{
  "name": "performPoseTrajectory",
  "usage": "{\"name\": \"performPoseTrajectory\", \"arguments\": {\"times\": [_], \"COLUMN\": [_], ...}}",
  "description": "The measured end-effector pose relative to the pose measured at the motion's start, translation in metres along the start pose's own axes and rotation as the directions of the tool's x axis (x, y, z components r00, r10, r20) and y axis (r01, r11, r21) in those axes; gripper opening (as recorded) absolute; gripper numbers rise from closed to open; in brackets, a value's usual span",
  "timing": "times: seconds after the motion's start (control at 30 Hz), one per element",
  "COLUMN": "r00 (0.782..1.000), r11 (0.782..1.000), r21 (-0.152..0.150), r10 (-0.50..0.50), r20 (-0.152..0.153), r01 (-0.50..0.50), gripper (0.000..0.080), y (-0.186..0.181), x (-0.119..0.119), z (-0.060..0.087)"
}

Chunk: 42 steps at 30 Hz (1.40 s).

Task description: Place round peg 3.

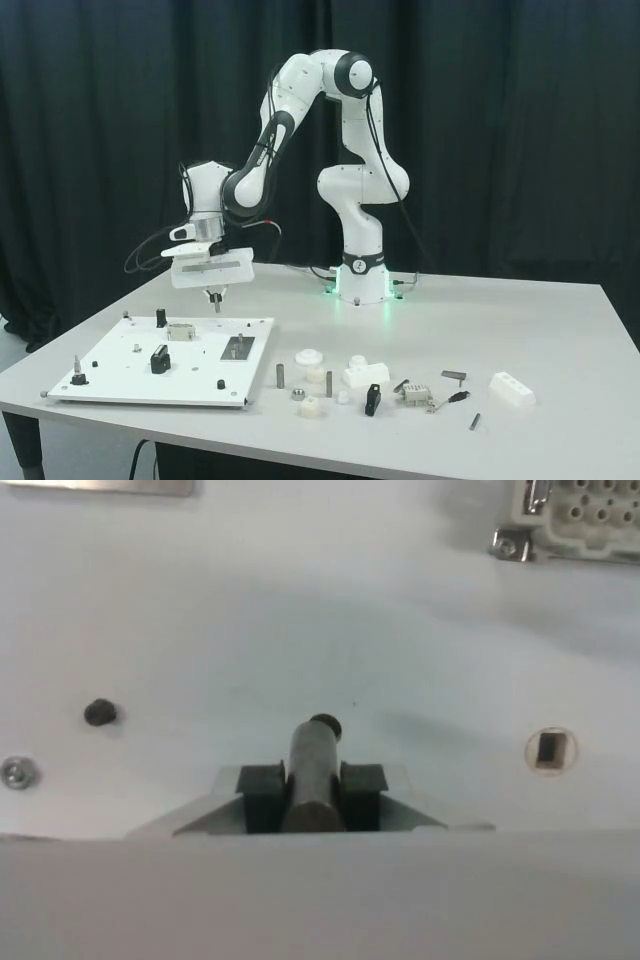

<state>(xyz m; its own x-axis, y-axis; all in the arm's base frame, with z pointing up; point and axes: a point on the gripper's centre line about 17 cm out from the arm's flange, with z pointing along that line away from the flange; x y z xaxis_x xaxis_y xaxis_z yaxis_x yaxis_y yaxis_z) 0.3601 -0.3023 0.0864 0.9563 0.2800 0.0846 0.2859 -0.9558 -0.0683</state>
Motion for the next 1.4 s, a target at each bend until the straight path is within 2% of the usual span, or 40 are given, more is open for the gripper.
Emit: {"name": "performPoseTrajectory", "arguments": {"times": [0.5, 1.4], "r00": [1.0, 1.0], "r11": [1.0, 1.0], "r21": [-0.005, -0.017], "r10": [-0.006, -0.001], "r20": [0.018, 0.014], "r01": [0.006, 0.001], "gripper": [0.0111, 0.0111], "y": [-0.001, -0.003], "x": [0.004, 0.02], "z": [-0.018, -0.023]}}
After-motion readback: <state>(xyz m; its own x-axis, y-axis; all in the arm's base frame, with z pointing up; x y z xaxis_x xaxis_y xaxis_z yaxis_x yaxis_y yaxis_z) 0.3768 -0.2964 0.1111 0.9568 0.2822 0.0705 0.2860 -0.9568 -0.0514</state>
